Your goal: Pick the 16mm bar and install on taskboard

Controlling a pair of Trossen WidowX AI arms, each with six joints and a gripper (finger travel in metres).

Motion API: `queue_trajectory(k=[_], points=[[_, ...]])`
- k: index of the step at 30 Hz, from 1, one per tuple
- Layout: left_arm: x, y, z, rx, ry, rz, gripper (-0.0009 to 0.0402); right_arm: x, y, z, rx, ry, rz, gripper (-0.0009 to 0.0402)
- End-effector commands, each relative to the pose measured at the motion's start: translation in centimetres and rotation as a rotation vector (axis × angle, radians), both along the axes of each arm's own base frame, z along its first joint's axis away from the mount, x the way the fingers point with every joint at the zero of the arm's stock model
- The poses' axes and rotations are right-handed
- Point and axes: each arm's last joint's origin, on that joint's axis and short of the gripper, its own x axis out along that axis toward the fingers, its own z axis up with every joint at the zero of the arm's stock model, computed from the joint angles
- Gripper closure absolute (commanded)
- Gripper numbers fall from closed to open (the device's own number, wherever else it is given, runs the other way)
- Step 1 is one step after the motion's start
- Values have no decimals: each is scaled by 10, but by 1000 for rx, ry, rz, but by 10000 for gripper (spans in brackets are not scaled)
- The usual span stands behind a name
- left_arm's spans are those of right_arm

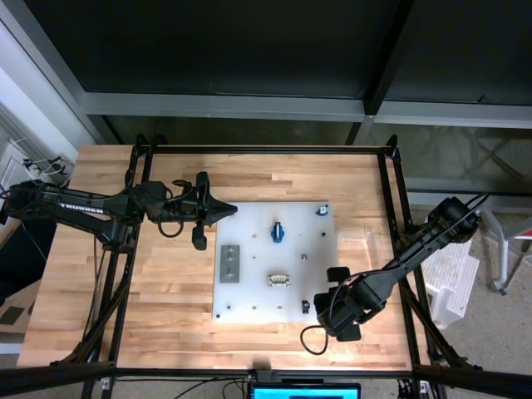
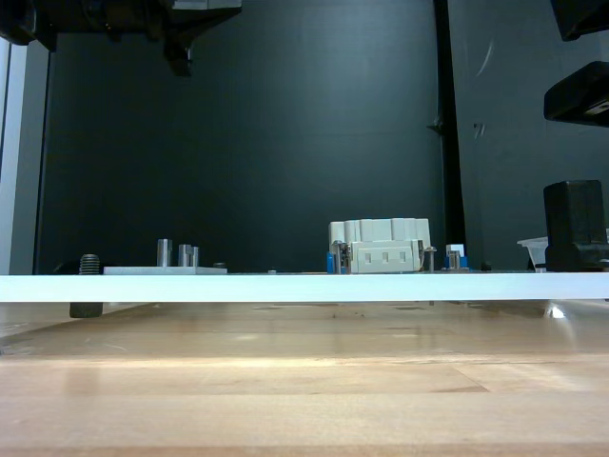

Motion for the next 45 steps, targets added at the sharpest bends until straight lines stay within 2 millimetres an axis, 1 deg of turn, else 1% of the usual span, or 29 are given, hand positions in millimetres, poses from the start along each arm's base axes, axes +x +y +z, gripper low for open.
queue_trajectory(k=[1,34,38,45], points=[[0,0,0,0,0,0,393,0,0,-2,-4,7,1,385],[0,0,0,0,0,0,393,0,0,-2,-3,9,-1,385],[0,0,0,0,0,0,393,0,0,-2,3,9,-48,385],[0,0,0,0,0,0,393,0,0,-2,11,5,-82,385]])
